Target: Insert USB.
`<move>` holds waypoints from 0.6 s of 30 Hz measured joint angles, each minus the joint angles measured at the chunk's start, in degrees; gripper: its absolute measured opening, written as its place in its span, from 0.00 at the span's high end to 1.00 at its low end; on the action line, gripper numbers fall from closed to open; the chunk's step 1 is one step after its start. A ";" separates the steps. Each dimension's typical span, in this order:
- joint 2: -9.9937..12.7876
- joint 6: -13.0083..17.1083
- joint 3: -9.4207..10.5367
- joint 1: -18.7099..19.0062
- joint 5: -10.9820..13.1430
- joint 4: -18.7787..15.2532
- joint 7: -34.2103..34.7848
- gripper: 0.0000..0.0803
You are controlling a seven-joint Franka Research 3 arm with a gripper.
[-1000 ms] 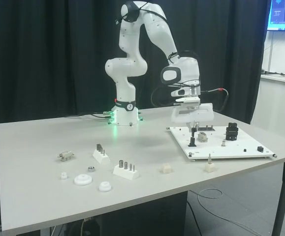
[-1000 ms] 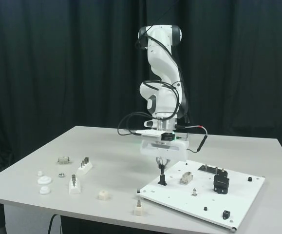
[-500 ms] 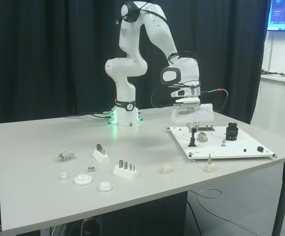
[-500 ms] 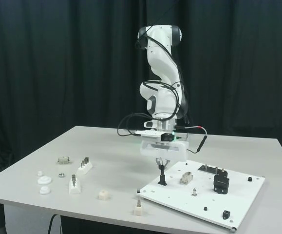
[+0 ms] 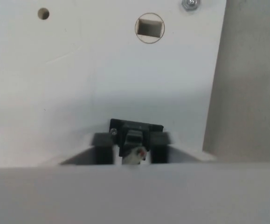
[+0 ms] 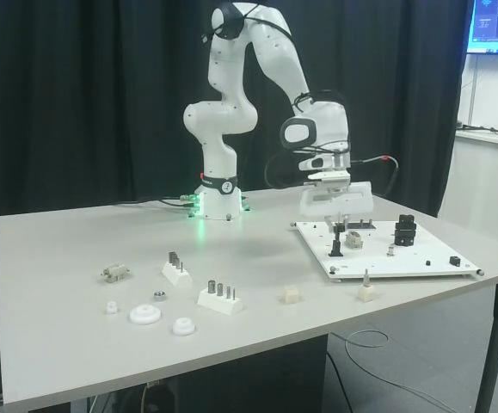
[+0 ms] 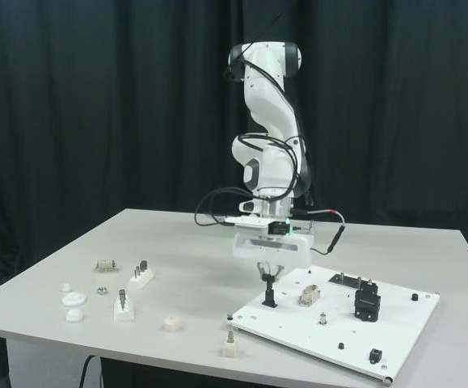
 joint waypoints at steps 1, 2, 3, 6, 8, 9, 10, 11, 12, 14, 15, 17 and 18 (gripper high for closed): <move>0.04 0.00 0.00 -0.02 0.00 0.02 0.00 0.92; 0.04 0.00 0.00 -0.04 0.00 0.05 0.00 0.92; 0.03 0.00 0.00 -0.07 0.00 0.09 0.03 0.92; -0.04 -0.07 0.00 -0.16 0.01 0.33 0.14 0.92; -0.21 -0.16 0.00 -0.20 0.05 0.52 0.29 0.28; -0.35 -0.22 0.00 -0.21 0.05 0.61 0.40 0.28; -0.55 -0.35 0.00 -0.21 0.06 0.70 0.54 0.28; -0.80 -0.51 0.00 -0.21 0.06 0.79 0.68 0.28; -1.07 -0.66 0.00 -0.21 0.06 0.85 0.78 0.28; -1.72 -1.02 0.02 -0.21 0.08 0.94 0.90 0.05; -2.09 -1.32 0.05 -0.21 0.09 0.96 0.91 0.05; -2.90 -2.21 0.16 -0.21 0.13 0.99 0.91 0.05; -3.25 -2.63 0.22 -0.20 0.15 1.00 0.91 0.05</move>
